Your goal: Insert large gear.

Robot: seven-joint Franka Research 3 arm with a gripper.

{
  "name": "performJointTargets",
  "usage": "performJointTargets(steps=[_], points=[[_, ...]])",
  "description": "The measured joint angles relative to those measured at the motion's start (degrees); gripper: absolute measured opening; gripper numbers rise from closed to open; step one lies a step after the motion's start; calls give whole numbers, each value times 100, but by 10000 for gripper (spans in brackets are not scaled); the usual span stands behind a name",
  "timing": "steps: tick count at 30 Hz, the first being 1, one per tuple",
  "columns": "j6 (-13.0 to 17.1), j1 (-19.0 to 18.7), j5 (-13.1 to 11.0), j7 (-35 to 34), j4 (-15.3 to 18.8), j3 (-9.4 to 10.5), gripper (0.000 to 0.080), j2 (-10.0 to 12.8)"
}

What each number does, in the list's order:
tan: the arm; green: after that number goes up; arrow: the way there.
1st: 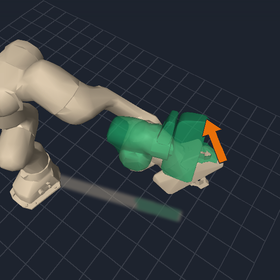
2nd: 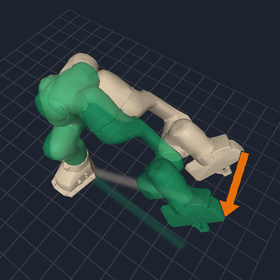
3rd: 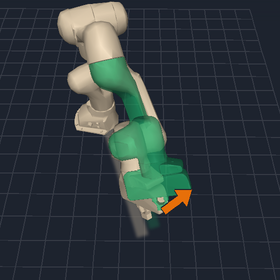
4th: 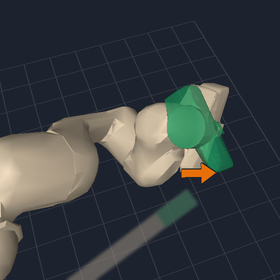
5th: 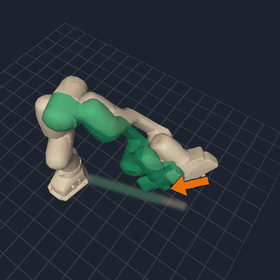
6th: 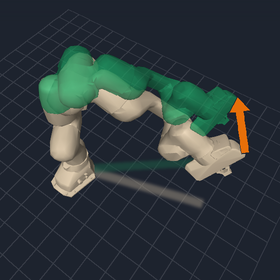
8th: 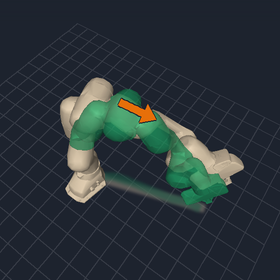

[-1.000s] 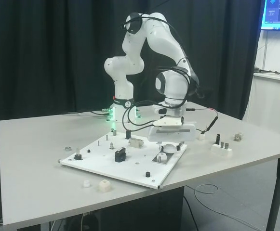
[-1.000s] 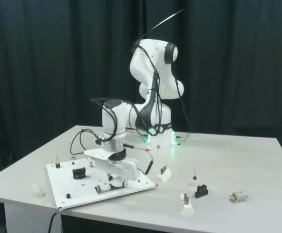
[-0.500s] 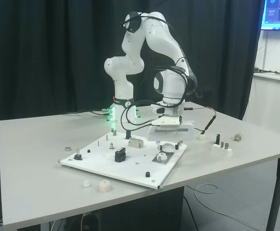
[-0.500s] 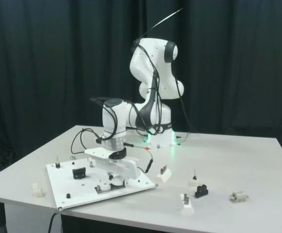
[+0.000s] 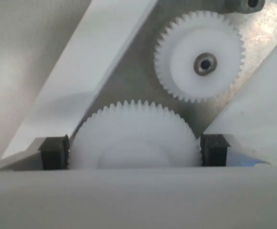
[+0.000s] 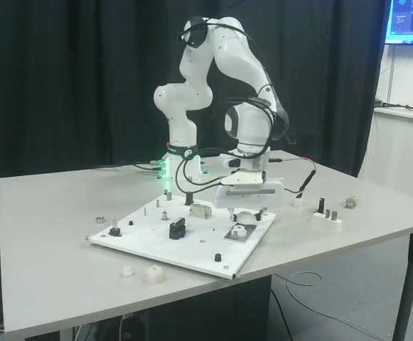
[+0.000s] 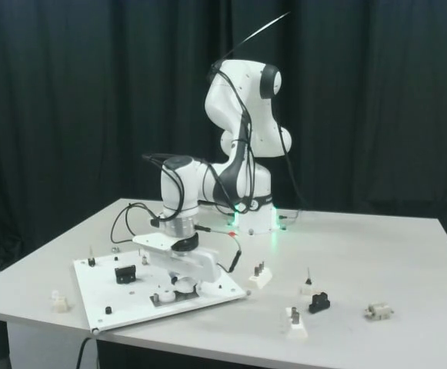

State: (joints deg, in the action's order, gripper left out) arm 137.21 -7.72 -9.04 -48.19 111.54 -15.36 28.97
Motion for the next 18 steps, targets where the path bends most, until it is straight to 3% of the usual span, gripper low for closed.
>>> performJointTargets(steps=[18], points=[[203,40,-274,137,52,-14,597,-6]])
